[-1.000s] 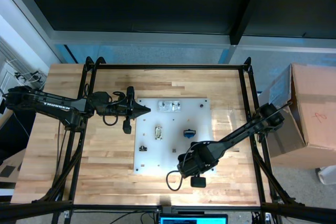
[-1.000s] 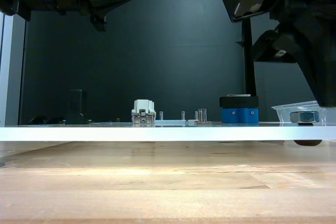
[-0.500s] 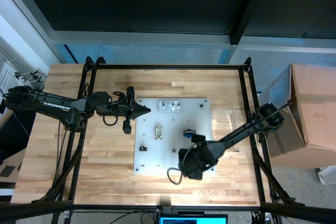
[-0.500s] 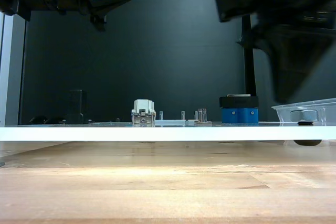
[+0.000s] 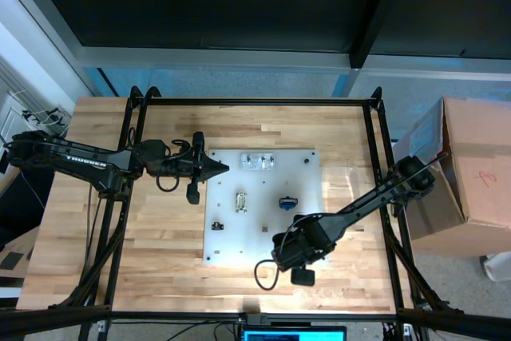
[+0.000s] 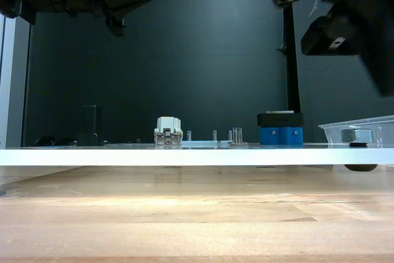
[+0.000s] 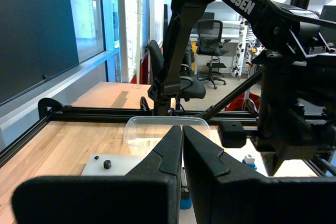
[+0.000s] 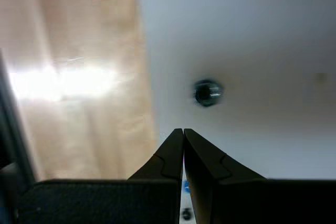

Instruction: Unfasten the M12 nut and place it in the container

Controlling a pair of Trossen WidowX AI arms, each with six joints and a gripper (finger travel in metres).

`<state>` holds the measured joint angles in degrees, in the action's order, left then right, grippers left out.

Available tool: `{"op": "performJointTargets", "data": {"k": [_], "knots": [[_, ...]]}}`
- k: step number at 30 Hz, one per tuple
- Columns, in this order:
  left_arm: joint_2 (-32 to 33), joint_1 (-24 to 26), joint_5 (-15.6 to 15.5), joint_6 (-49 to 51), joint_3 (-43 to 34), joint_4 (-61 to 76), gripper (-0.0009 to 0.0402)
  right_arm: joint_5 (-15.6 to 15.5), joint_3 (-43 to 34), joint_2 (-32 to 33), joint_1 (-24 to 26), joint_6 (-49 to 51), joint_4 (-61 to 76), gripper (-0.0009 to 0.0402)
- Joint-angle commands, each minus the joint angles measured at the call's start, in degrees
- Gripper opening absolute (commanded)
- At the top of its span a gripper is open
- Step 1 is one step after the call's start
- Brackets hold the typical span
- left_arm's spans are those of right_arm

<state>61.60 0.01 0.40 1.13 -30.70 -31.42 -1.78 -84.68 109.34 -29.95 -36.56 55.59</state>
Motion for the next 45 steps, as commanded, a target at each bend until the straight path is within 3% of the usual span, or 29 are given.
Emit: {"op": "performJointTargets", "data": {"k": [1, 16, 17, 20, 22, 24, 27, 36, 45], "knots": [[0.0, 0.0, 0.0, 0.0, 0.0, 0.1, 0.0, 0.1, 0.0, 1.1, 0.1, 0.0, -1.2, 0.0], [0.0, 0.0, 0.0, 0.0, 0.0, 0.0, 0.0, 0.5, 1.2, 3.6, 0.0, 0.8, -2.9, 0.0], [0.0, 0.0, 0.0, 0.0, 0.0, 0.0, 0.0, 1.6, 1.2, 3.6, 0.0, 1.0, -2.3, 0.0], [0.0, 0.0, 0.0, 0.0, 0.0, 0.0, 0.0, 11.5, 0.8, 3.1, 0.0, -0.7, 1.9, 0.0], [0.0, 0.0, 0.0, 0.0, 0.0, 0.0, 0.0, 14.0, 0.0, 2.4, -0.1, -0.9, 3.8, 0.0], [0.0, 0.0, 0.0, 0.0, 0.0, 0.0, 0.0, 14.2, -0.2, 1.6, 0.0, -2.1, 3.9, 0.0], [0.0, 0.0, 0.0, 0.0, 0.0, 0.0, 0.0, 13.5, -0.2, 0.9, 0.0, -2.1, 4.0, 0.0], [0.0, 0.0, 0.0, 0.0, 0.0, 0.0, 0.0, -1.1, -0.2, 0.8, 0.0, -1.2, 1.0, 0.0], [0.0, 0.0, 0.0, 0.0, 0.0, 0.0, 0.0, -2.4, -0.1, 3.0, -0.2, 0.3, -1.3, 0.0]]}}
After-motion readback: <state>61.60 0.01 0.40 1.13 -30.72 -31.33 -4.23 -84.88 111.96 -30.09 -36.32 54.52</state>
